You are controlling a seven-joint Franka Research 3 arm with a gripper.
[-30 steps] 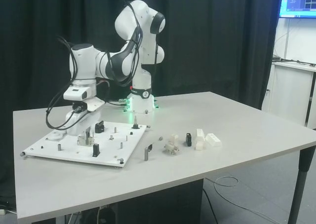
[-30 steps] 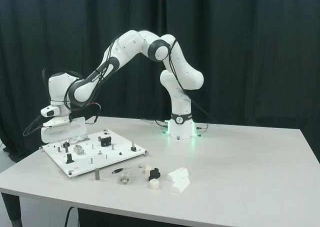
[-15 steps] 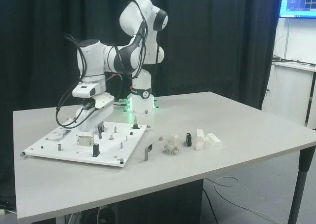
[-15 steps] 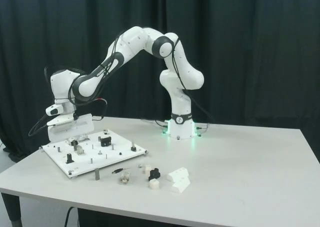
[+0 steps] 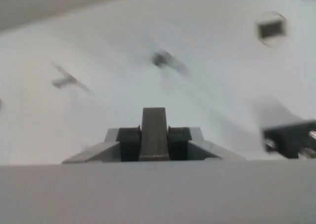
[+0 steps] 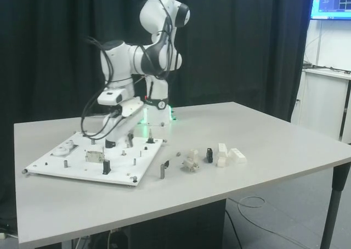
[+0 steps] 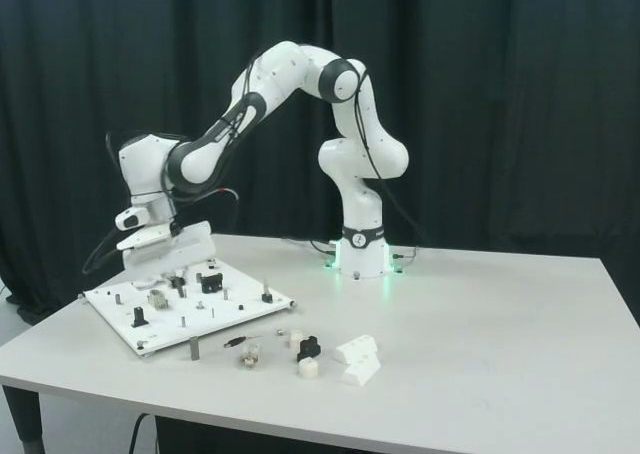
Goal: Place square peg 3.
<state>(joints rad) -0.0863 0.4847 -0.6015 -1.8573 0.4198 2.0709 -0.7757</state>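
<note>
In the wrist view my gripper [image 5: 154, 144] is shut on a grey square peg [image 5: 154, 130], which stands out between the two black fingertips. Below it lies the white board [image 5: 207, 95] with a square hole [image 5: 271, 28] off to one side. In the room views the gripper [image 6: 128, 135] [image 7: 178, 276] hangs just above the middle of the white board [image 6: 66, 169] [image 7: 160, 326]. The peg itself is too small to make out there.
A black block [image 5: 291, 139] sits on the board near the gripper, among several short pins and fixtures. Beside the board on the grey table are a standing grey post [image 6: 163, 171], a black piece [image 6: 209, 154] and white blocks [image 6: 229, 154].
The arm has swung from the board's left end towards its middle, nearer the robot's base, and the hand sits a little higher. The fingers stay shut on the peg.
</note>
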